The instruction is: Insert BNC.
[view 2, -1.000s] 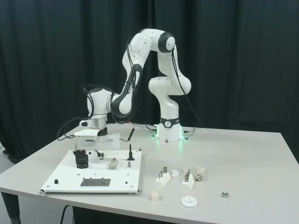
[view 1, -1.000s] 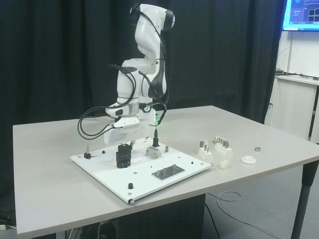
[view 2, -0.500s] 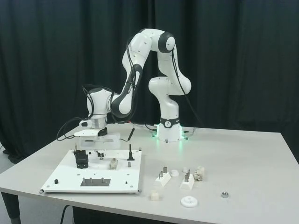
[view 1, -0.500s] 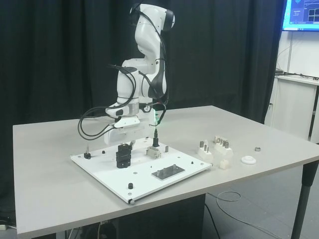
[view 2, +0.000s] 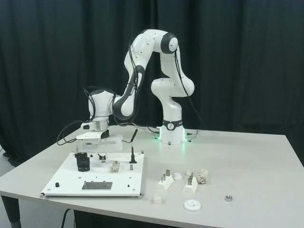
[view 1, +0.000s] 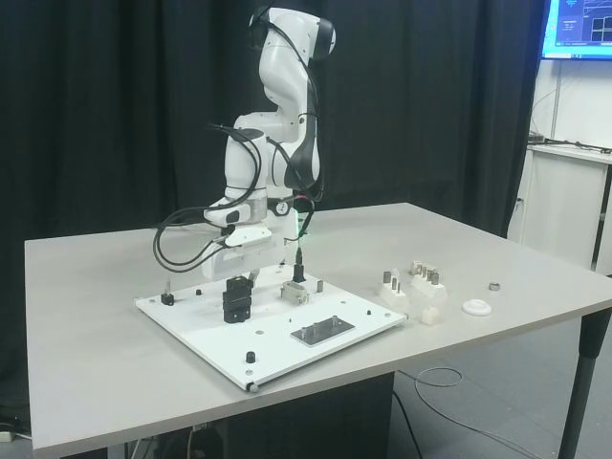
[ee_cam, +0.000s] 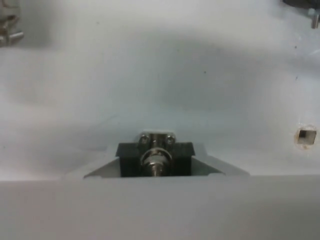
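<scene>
white arm (view 2: 142, 61) bent over the back part of the white board (view 1: 277, 330), which lies on the grey table (view 1: 96, 287). gripper (view 1: 241, 275) hanging low over the board, just behind the black block (view 1: 233, 299). cannot tell from any view whether open or closed.

wrist view: metal connector (ee_cam: 156, 161) seen end-on, seated in a black holder (ee_cam: 129, 159) on the board, partly cut off by the pale gripper body in the foreground. small square hole (ee_cam: 305, 134) in the board off to one side.

also on the board: flat grey plate with pegs (view 2: 97, 185), upright black post (view 2: 132, 156), small black knob (view 2: 57, 184). beside the board on the table: white peg blocks (view 2: 165, 181), white disc (view 2: 192, 205), small metal ring (view 2: 228, 198).
</scene>
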`<state>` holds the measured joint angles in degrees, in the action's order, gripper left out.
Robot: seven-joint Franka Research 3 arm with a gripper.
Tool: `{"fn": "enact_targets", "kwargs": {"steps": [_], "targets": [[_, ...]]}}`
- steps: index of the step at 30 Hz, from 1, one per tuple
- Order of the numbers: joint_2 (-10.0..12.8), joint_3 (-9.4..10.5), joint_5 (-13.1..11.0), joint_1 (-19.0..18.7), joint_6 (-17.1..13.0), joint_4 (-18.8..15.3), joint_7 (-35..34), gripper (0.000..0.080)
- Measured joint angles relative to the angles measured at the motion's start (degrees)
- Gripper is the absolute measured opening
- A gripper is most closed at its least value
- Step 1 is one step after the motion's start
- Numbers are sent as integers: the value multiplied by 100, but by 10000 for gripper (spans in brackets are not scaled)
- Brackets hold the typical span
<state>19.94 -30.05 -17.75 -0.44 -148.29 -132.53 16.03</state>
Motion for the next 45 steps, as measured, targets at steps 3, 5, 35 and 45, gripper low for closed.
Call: {"fn": "enact_targets", "kwargs": {"steps": [3, 5, 35, 45], "targets": [[-1, -2, 0, 0, 10, 2, 118, 125], [-2, -3, 0, 0, 18, 4, 196, 125], [123, 14, 1, -6, 26, 68, 1029, 125], [102, -6, 2, -8, 110, 83, 1037, 125]]}}
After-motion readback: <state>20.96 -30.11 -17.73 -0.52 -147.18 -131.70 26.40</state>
